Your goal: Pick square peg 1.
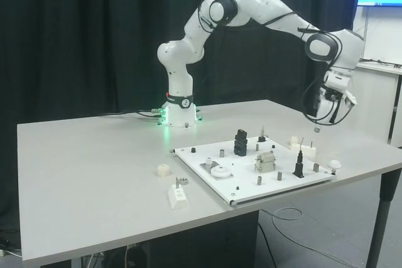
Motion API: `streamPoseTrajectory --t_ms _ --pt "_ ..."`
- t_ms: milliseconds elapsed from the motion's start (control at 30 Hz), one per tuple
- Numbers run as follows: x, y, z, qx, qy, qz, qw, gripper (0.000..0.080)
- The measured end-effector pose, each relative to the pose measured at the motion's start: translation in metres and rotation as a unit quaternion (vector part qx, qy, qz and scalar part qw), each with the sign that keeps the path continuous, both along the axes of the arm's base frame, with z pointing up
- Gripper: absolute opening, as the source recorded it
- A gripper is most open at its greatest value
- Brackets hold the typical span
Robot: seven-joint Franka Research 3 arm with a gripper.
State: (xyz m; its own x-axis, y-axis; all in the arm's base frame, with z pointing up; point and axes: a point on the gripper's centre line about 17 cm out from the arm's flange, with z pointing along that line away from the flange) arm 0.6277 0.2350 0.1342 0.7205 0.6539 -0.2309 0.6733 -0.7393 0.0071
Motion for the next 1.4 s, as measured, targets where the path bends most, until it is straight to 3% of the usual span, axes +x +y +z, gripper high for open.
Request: streamPoseTrajectory --t_ms 467,933,1400 --pt "-0.024 0.011 -0.028 0.028 -0.017 -0.003 0.9995 0.08" --pt "-0.043 0.037 -0.039 0.059 -0.057 0.012 0.9965 0.08" --pt "-0.049 0.054 -0.054 0.069 -0.082 -0.007 0.9942 0.08"
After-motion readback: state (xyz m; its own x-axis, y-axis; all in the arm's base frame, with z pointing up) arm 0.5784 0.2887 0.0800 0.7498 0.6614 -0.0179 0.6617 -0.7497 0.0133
